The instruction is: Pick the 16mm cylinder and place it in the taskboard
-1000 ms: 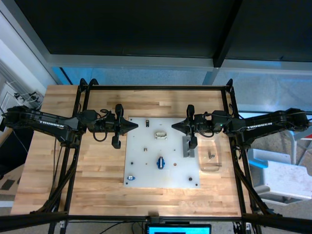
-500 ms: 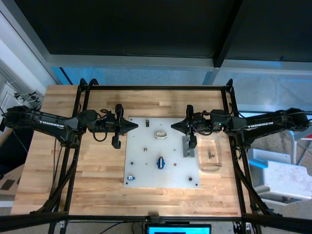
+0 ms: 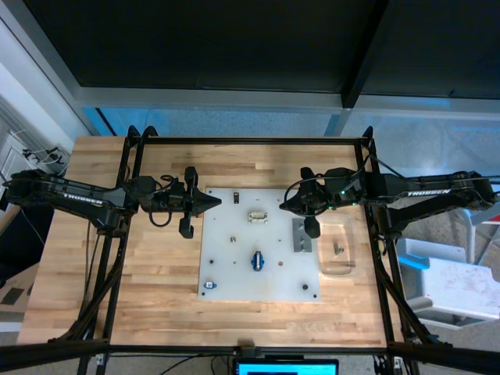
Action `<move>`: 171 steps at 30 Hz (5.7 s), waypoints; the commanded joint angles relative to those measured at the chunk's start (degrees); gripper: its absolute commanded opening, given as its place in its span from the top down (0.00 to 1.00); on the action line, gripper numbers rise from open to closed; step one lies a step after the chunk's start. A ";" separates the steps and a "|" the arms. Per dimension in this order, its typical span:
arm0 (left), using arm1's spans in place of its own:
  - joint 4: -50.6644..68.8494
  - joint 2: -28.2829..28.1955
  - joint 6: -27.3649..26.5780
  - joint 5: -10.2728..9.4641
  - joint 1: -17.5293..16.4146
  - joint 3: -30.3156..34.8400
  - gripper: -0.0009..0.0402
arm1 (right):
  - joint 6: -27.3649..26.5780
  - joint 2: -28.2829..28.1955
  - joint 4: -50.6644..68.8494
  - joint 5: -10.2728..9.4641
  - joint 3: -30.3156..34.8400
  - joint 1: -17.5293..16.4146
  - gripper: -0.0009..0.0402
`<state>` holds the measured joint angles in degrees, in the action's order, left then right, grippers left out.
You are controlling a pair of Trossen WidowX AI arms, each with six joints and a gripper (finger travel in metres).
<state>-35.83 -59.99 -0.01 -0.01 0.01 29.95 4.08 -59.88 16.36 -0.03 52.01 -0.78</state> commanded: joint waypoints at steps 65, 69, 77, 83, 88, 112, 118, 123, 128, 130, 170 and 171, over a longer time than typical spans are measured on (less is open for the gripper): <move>-0.02 0.00 0.02 0.00 0.00 0.00 0.98 | 18.51 -0.66 56.52 1.90 0.94 -24.76 0.93; 0.00 0.00 0.02 0.00 -0.02 0.00 0.98 | 19.50 -0.66 56.24 1.77 -0.15 -24.96 0.83; -0.02 0.00 0.00 0.00 -0.02 0.00 0.98 | 21.29 -0.66 56.00 2.08 -1.31 -25.40 0.60; -0.02 0.00 0.02 0.00 0.00 0.00 0.98 | 24.70 -0.66 53.57 3.06 -3.30 -26.01 0.51; -0.02 0.00 0.02 0.00 -0.02 0.00 0.98 | 25.77 -0.66 51.98 3.37 -5.11 -26.29 0.49; -0.02 0.00 0.02 0.00 -0.02 0.00 0.98 | 28.98 -2.29 43.76 3.61 -12.28 -26.75 0.49; -0.02 0.00 0.02 0.00 0.00 0.00 0.98 | 28.96 -2.73 41.07 3.63 -13.99 -26.75 0.49; -0.02 0.00 0.02 0.00 0.00 0.00 0.98 | 28.98 -3.30 38.73 3.54 -15.65 -26.75 0.51; -0.02 0.00 0.00 0.00 0.00 0.00 0.98 | 29.11 -3.30 37.40 3.54 -16.70 -26.75 0.53; -0.02 0.00 0.02 0.00 0.00 0.00 0.98 | 29.11 -3.30 36.85 3.56 -17.05 -26.75 0.54; -0.02 0.00 0.00 0.00 -0.02 0.00 0.98 | 28.04 -3.08 37.44 3.45 -16.48 -26.64 0.95; -0.02 0.00 0.00 0.00 0.00 0.00 0.98 | 28.04 -3.02 37.77 3.48 -16.11 -26.64 0.95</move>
<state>-35.83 -59.96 -0.01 -0.01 0.01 29.93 32.10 -63.05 53.74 3.44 35.33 -27.40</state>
